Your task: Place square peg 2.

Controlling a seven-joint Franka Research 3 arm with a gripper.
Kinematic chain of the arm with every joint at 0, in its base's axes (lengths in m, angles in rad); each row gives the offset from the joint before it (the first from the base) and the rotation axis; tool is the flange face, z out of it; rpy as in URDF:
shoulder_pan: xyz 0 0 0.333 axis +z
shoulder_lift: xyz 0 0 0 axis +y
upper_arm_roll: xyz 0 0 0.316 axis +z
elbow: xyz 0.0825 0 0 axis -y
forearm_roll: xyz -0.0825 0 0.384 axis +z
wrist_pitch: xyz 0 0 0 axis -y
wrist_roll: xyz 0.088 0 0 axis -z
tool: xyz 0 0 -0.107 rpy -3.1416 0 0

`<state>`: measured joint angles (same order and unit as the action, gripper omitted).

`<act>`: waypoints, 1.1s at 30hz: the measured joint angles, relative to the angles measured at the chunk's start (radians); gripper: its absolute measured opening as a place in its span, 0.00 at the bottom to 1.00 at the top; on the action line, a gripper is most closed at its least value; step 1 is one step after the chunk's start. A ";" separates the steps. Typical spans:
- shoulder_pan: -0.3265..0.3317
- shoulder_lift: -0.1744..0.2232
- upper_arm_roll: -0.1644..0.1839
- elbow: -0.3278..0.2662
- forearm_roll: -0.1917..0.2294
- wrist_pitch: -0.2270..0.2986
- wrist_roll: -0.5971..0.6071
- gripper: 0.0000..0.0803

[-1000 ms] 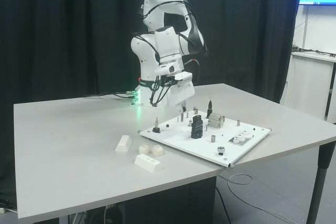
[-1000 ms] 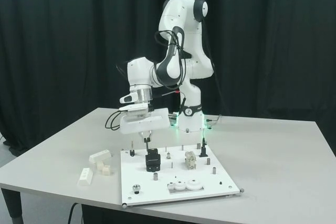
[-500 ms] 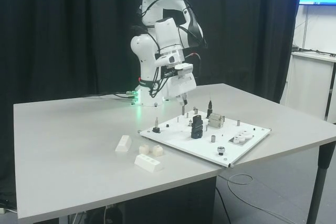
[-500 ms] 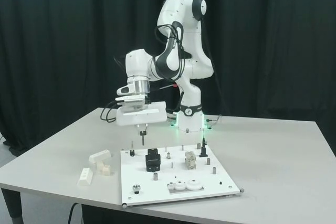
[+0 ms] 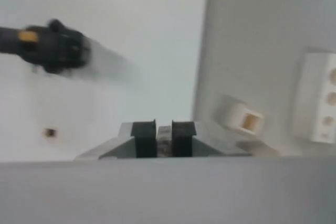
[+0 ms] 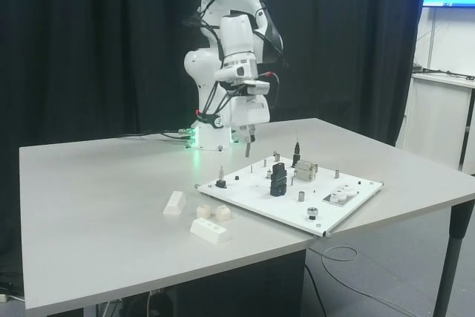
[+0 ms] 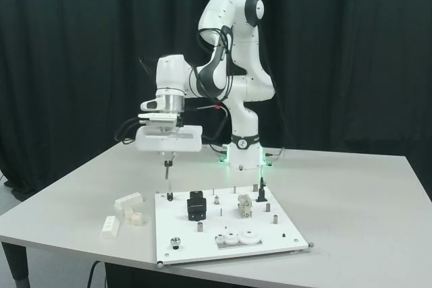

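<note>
My gripper (image 7: pixel 166 160) hangs above the far left corner of the white board (image 7: pixel 202 244), shut on square peg 2 (image 7: pixel 167 169), a thin grey peg that points down. In the first room view the gripper (image 6: pixel 248 137) and the peg (image 6: pixel 249 147) are well above the board (image 6: pixel 252 200). In the wrist view the two black fingers (image 5: pixel 143 139) press on the peg (image 5: pixel 164 140), and the board's edge (image 5: pixel 202 77) runs below it, with grey table to one side.
Three white blocks (image 7: pixel 128 200) (image 7: pixel 109 226) (image 7: pixel 135 217) lie on the table beside the board. A black part (image 7: pixel 196 205), white gears (image 7: pixel 236 238) and several small pegs stand on the board. The table's front edge is close to the board.
The arm has lifted from low over the board and swung toward its far left corner, carrying the peg upward with it.
</note>
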<state>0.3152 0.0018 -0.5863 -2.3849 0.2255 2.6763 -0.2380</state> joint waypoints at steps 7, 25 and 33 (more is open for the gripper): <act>-0.046 0.008 0.000 0.035 -0.044 0.000 0.021 0.07; -0.208 0.078 -0.001 0.121 -0.044 -0.055 0.184 0.07; -0.245 0.104 -0.001 0.122 -0.041 -0.059 0.283 0.07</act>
<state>0.0707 0.1054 -0.5872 -2.2628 0.1847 2.6169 0.0451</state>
